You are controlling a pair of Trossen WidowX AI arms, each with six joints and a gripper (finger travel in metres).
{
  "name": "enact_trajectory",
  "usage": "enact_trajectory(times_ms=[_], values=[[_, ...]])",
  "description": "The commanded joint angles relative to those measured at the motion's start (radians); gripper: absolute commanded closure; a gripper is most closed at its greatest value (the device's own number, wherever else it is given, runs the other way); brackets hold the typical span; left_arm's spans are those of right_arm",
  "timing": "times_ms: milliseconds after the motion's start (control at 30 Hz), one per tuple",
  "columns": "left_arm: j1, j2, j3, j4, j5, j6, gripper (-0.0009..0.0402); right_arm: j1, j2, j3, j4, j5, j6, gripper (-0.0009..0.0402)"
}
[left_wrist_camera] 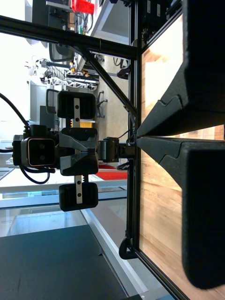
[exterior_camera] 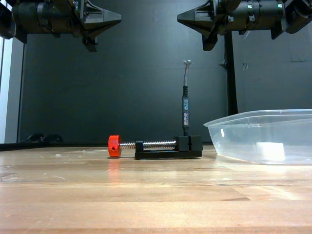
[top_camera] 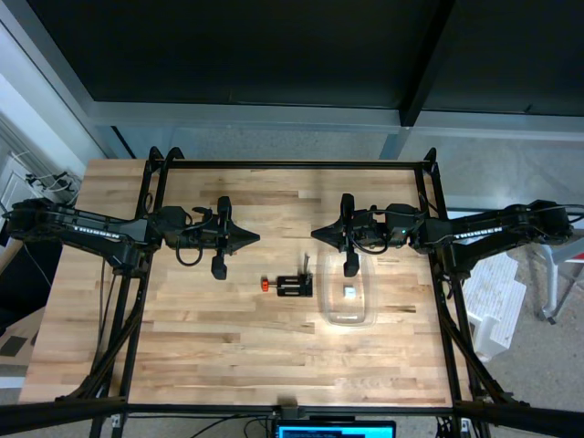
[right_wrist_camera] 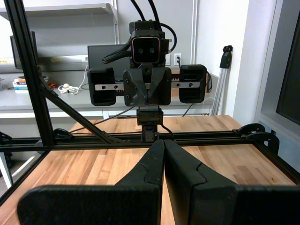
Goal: Remove the USB-C connector from taskboard and place in the container
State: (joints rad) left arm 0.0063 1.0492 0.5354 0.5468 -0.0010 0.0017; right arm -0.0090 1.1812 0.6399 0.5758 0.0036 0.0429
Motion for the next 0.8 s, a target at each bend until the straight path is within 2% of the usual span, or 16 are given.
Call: enact_trajectory(times_ms=[33, 333, 433, 533, 633, 800], values=[[0.000, 0.000, 0.000, 0.000, 0.000, 0.000, 0.0393, 0.002, 0.000, 0.000, 0.000, 0.000, 0.005, 0.0393], [0.000, 0.000, 0.000, 0.000, 0.000, 0.000, 0.0393, 0.003, 0.000, 0.000, 0.000, -0.001, 0.006, 0.0393], [0.000, 0.000, 0.000, 0.000, 0.000, 0.000, 0.0393, 0.004, -0.002, 0.009, -0.029, -0.010, 0.046, 0.0393], [0.000, 0.000, 0.000, 0.000, 0.000, 0.000, 0.0393, 0.009, -0.002, 0.058, -0.191, -0.031, 0.053, 0.0393], [0.000, 0.000, 0.000, 0.000, 0.000, 0.000, 0.0393, 0.026, 0.003, 0.121, -0.397, -0.030, 0.029, 0.0393], [0.000, 0.000, 0.000, 0.000, 0.000, 0.000, 0.0393, 0.061, 0.004, 0.201, -0.626, -0.026, 0.024, 0.0393]])
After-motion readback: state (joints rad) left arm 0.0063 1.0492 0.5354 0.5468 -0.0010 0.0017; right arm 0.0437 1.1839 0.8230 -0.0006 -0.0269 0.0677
